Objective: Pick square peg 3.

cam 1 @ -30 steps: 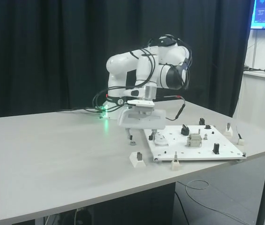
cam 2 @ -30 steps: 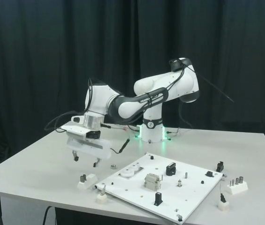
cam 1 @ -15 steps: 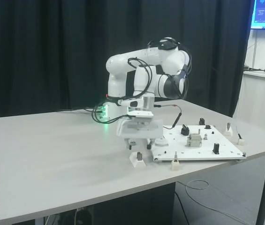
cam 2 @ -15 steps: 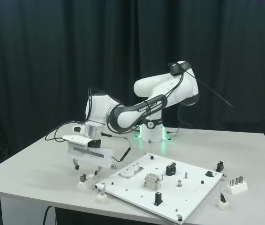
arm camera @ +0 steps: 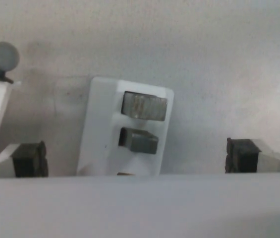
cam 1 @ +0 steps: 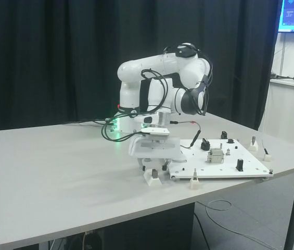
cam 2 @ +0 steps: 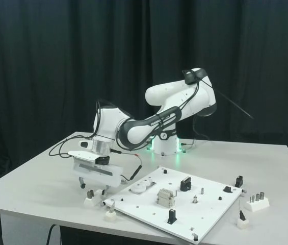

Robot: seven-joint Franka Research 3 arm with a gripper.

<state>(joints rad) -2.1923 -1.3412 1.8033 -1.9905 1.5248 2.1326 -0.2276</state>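
Tool: your tool (arm camera: 135,157) is hanging low over the small white peg holder (arm camera: 102,134), black fingertips (arm camera: 29,159) spread wide, one on either side, pinching nothing.
Peg: the grey square peg (arm camera: 139,141) you're watching is sitting upright in that holder, between the fingertips, beside a second grey square peg (arm camera: 144,105).
Desk: the holder is resting on the grey desk (cam 1: 58,166), just beside the white assembly board (cam 2: 184,204).

end effector (cam 1: 152,167) low over white peg holder (cam 1: 152,178)
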